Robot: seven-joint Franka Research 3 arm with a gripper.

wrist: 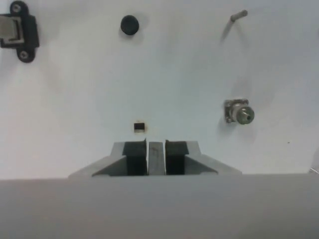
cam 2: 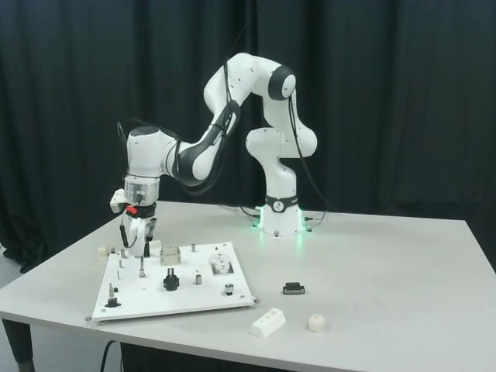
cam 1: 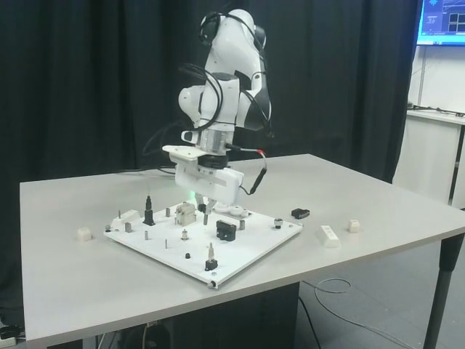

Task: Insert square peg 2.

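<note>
Over the white board [cam 1: 251, 246] on the grey table [cam 1: 378, 189], the gripper [wrist: 156, 149] points straight down, its two black fingers [wrist: 135, 158] closed on one grey square peg [wrist: 156, 160] that stands upright between them. From the wrist view the peg's end lies just beside a single small square hole [wrist: 140, 127] in the board, not in it; whether the peg touches the board's surface cannot be told. The same view shows four other fittings on the board, one of each: a black round knob [wrist: 129, 24], a black socket [wrist: 17, 30] held by two screws, a metal threaded connector [wrist: 239, 112] and a thin slanting pin [wrist: 239, 15]. None of them carries a label that can be read. Off the board lie four loose pieces: one small white block [cam 1: 83, 233] just beside the board's far-left corner as the first room view has it, and, on the opposite side, one black connector [cam 1: 300, 214] near the board, one oblong white block [cam 1: 329, 235] and one small white cube [cam 1: 353, 226] further out from it. One white arm [cam 2: 232, 85] reaches to the board from a base with a green light [cam 2: 260, 225] behind it. A screen [cam 1: 442, 22] stands well away from the board; its writing is too small to read.
</note>
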